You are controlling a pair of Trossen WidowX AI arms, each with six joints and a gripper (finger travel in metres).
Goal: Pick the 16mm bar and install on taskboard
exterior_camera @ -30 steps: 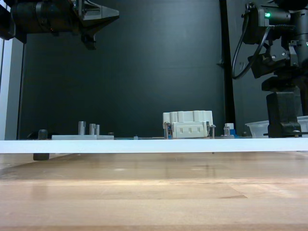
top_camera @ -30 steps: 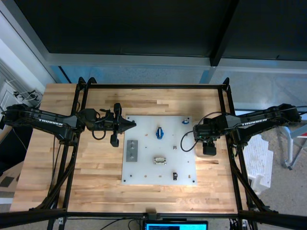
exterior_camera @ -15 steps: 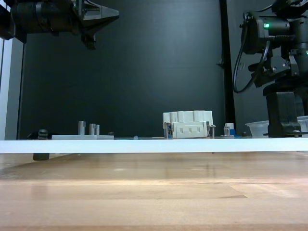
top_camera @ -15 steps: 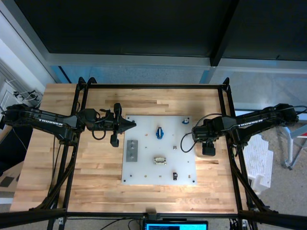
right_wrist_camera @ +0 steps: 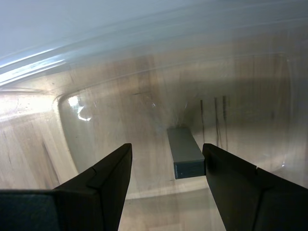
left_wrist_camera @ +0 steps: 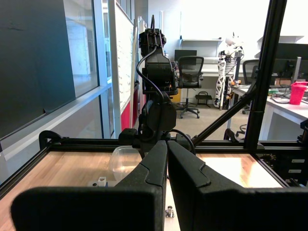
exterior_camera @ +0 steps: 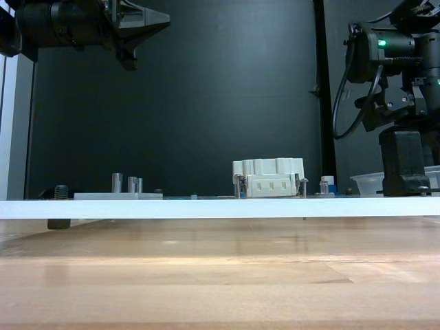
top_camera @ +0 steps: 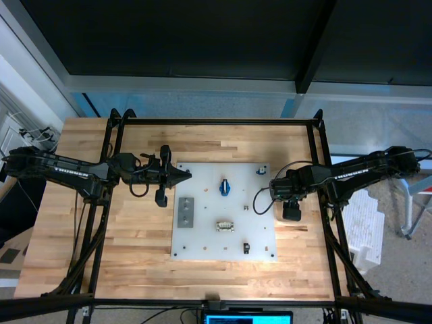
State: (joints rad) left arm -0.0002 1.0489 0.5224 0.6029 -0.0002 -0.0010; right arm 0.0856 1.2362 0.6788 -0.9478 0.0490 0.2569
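The 16mm bar (right_wrist_camera: 185, 153), a short grey metal piece, lies on the floor of a clear plastic tub (right_wrist_camera: 96, 120). My right gripper (right_wrist_camera: 167, 147) is open and points down into the tub, with the bar between its fingers, close to one of them. From above, the right gripper (top_camera: 291, 212) hangs just off the right edge of the white taskboard (top_camera: 202, 236). In the low view it (exterior_camera: 404, 180) reaches nearly to table level. My left gripper (left_wrist_camera: 167, 144) is shut on nothing and hovers high over the board's left edge (top_camera: 182, 175).
On the board stand a grey block with pegs (top_camera: 185, 212), a blue connector (top_camera: 225, 187), a silver connector (top_camera: 225, 226) and a small black part (top_camera: 247, 248). The black frame's rails (top_camera: 216, 122) border the table. The tub (exterior_camera: 368, 183) sits right of the board.
The right arm's wrist has shifted slightly toward the board and its gripper has stayed low in the tub. The left arm has not moved.
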